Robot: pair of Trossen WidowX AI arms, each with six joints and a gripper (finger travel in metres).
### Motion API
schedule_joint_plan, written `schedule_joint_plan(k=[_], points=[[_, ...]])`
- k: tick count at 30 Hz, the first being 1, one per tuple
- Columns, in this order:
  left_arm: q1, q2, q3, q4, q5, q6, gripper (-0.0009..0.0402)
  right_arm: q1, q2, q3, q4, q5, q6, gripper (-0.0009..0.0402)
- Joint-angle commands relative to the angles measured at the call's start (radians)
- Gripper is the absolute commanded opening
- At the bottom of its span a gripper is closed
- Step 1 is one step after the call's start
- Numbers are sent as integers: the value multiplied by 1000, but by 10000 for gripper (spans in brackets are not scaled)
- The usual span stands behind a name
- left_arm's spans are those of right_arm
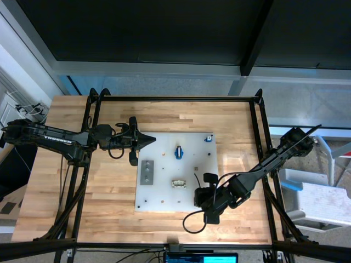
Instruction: Remove the USB connector from the USB hub and place in the container
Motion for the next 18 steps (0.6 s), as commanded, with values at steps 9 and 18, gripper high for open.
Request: schedule_joint_plan(k=[9, 18], points=[[0, 0, 0, 0, 0, 0, 1, 3, -151, -51, -141, -2, 114, 0], [0, 0, 0, 0, 0, 0, 1, 11, -294, -195, -144, -14, 170, 0]])
